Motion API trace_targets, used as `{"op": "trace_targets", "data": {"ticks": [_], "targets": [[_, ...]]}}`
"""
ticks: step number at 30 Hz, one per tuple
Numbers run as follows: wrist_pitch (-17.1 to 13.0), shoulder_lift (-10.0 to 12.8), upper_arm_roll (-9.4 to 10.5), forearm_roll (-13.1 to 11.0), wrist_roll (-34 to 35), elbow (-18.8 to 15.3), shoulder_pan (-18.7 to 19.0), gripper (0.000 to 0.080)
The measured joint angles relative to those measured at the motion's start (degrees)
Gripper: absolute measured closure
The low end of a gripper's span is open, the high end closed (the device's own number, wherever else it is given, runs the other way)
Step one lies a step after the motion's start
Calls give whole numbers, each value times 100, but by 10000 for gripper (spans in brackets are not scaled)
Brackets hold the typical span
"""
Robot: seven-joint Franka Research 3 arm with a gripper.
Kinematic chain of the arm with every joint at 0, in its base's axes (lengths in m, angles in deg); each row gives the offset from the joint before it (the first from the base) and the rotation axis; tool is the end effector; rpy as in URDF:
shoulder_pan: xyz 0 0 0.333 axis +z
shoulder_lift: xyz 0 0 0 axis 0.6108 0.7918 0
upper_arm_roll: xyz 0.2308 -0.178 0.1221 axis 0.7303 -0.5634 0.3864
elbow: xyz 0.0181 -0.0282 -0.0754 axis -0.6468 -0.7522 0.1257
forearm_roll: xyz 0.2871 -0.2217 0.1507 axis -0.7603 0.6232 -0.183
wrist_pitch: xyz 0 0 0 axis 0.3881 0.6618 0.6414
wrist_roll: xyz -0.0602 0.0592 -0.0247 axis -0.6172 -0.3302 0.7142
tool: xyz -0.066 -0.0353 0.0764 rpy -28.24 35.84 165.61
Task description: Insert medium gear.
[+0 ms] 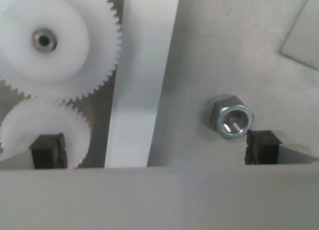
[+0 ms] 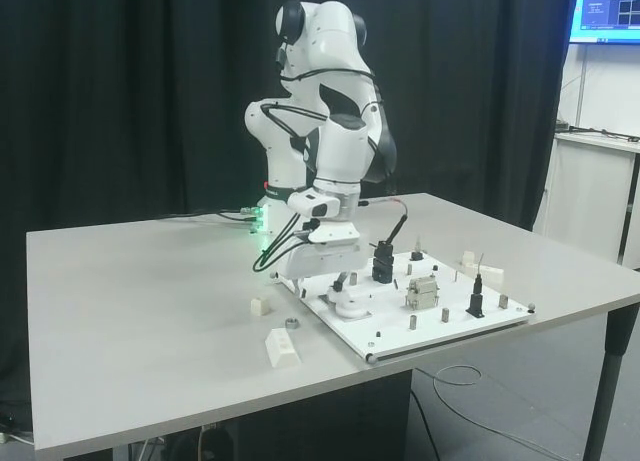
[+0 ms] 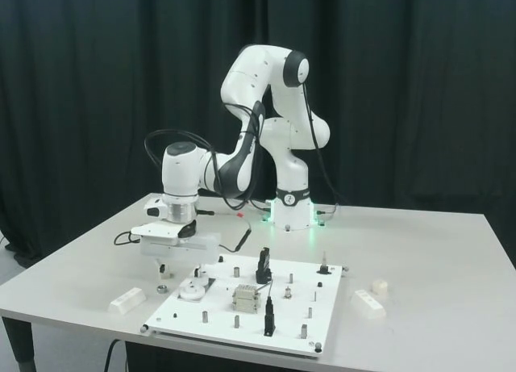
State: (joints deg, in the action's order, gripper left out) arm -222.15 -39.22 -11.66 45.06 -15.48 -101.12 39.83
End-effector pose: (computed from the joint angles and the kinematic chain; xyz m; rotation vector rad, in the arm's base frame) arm 0.5871 -0.1759 0.2306 2.8769 -0.9118 0.0011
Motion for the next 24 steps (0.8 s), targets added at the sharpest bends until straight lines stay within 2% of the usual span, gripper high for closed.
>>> {"op": "trace_targets", "data": {"ticks": [24], "targets": [[-62,13,-4,5,-3,15,-37,3]]}}
